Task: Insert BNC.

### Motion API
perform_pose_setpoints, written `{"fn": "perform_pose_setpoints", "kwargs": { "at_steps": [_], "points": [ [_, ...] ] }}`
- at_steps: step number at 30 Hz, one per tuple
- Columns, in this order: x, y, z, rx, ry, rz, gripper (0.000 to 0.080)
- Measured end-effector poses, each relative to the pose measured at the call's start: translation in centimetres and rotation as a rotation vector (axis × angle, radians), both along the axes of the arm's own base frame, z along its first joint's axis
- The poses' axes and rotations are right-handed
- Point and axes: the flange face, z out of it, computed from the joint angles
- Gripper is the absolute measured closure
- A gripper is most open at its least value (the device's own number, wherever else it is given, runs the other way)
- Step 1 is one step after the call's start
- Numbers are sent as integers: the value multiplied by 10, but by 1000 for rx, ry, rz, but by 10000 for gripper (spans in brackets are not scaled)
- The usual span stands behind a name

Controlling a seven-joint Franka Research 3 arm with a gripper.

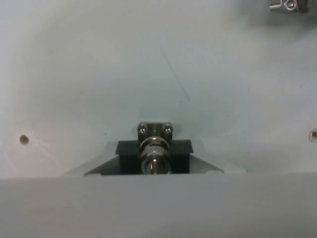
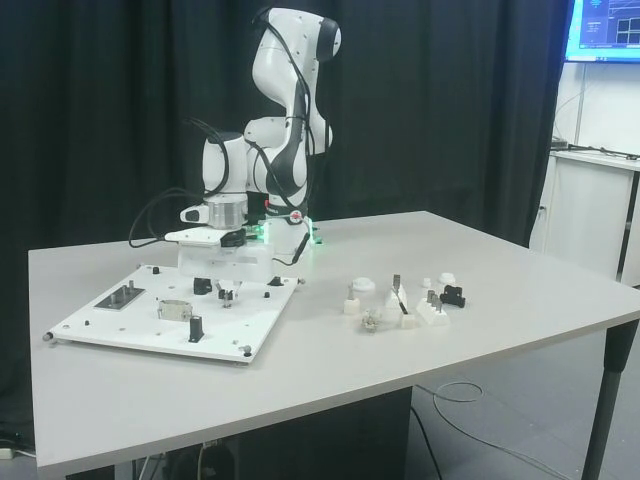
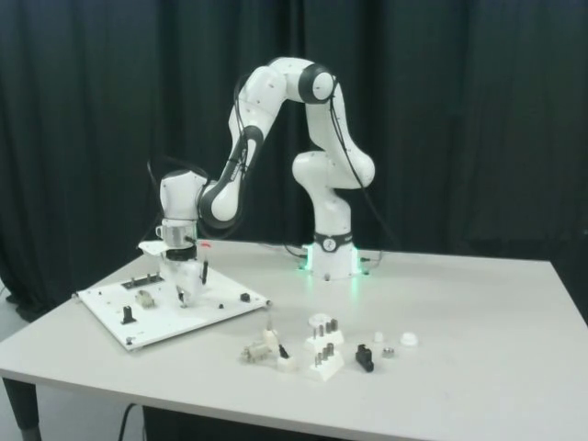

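My gripper (image 1: 154, 159) is shut on the BNC connector (image 1: 154, 154), a short metal barrel held between black fingers (image 1: 128, 157). Just behind the barrel a small metal flange with two screws (image 1: 155, 129) shows against the white board (image 1: 148, 69). In the room views the gripper (image 2: 226, 290) (image 3: 184, 292) points straight down, low over the middle of the white board (image 2: 130, 330) (image 3: 175, 322). Whether the connector touches the board I cannot tell.
The board carries a small black upright fixture (image 2: 195, 327) (image 3: 128, 314), a grey metal plate (image 2: 118, 297) and other small mounts. A metal fitting (image 1: 287, 6) and a hole (image 1: 23, 139) lie nearby. Loose white and black parts (image 2: 400, 300) (image 3: 322, 354) sit on the grey table beside the board.
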Motion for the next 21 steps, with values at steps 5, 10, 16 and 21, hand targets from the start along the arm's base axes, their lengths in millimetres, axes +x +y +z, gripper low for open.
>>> {"fn": "perform_pose_setpoints", "kwargs": {
  "at_steps": [5, 10, 16, 21],
  "points": [
    [0, 0, 0, 0, 0, 1, 681],
    [0, 0, 0, -1, 1, 24, 681],
    [0, 0, 0, 0, 1, 23, 681],
    [-1, -2, -1, 12, -13, -30, 681]
  ]
}}
